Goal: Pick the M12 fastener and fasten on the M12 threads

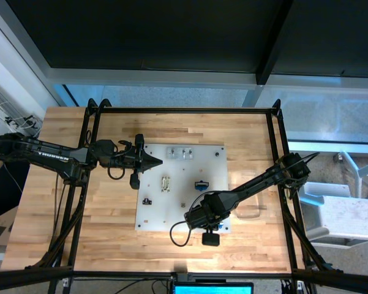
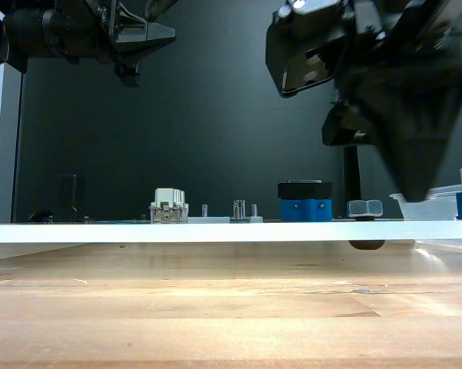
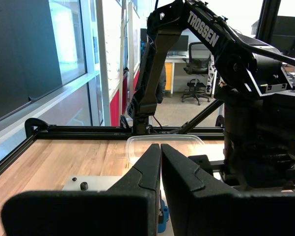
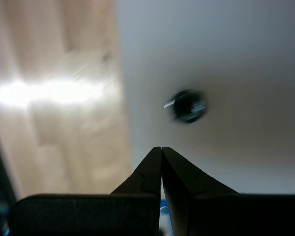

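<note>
The nut [image 2: 363,207] sits low on the board [image 2: 100,231] near its right end, with no ribs showing under it. From the right wrist it reads as a silver ring around the dark stud [image 4: 187,105]. I judge it to be on its stud and run down. The high view cannot confirm this, as the right arm covers that spot.

The risk is a nut that only looks seated. Nothing here shows how tight it is or whether it went on straight, so a loose or cross-threaded nut could pass for done. If more turning is wanted, the jaws must spread and centre over the nut first. Lowered as they are, the tips would strike the board or nudge the nut, and an off-centre grip could slip off its flats.

The right gripper [image 4: 161,150] hangs above the board just beside the nut, its jaws pressed together, pinching nothing and touching nothing. The clear tray [image 1: 252,211] lies on the table [image 1: 61,202] right of the board. The left gripper [image 1: 154,162] hangs over the board's far left edge, well apart, its jaws also pressed together and holding nothing.
</note>
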Tool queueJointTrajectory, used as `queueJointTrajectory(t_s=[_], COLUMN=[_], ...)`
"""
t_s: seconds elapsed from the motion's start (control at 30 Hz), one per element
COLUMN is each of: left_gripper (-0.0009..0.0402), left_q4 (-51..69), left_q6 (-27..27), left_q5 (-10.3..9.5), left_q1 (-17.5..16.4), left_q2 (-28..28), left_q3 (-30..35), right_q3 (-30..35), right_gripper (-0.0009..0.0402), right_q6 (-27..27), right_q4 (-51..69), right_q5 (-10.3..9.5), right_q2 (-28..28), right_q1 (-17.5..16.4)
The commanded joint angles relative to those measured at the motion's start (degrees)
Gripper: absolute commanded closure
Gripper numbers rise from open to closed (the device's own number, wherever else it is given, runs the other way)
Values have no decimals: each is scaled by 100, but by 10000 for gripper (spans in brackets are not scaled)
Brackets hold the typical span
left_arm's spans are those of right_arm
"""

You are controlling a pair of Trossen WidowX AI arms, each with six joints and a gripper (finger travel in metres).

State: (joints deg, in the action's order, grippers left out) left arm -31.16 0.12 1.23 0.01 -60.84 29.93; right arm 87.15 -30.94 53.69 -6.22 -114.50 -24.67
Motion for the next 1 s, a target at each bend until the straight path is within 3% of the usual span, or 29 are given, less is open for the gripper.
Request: queueJointTrajectory(t_s=[0.03,0.4,0.77,0.83,0.87,0.9,1.0], left_gripper=[393,393,393,393,393,393,393], left_q4=[-2,-2,0,-2,-2,-2,-2], left_q6=[-2,-2,-2,-2,-2,-2,-2], left_q5=[2,2,2,2,2,2,2], left_q1=[0,0,0,-2,0,0,0], left_q2=[-2,-2,-2,-2,-2,-2,-2], left_q3=[2,2,2,2,2,2,2], right_q3=[28,42,-35,-33,-33,-31,-22], right_gripper=[393,393,393,393,393,393,393], right_q6=[-122,-168,-190,-203,-203,-177,103], right_q4=[0,11,-107,-120,-133,-140,-131], right_q5=[293,820,813,693,527,247,-881], right_q2=[11,-35,-35,-35,-35,-33,-26], right_q1=[20,55,52,52,52,55,55])
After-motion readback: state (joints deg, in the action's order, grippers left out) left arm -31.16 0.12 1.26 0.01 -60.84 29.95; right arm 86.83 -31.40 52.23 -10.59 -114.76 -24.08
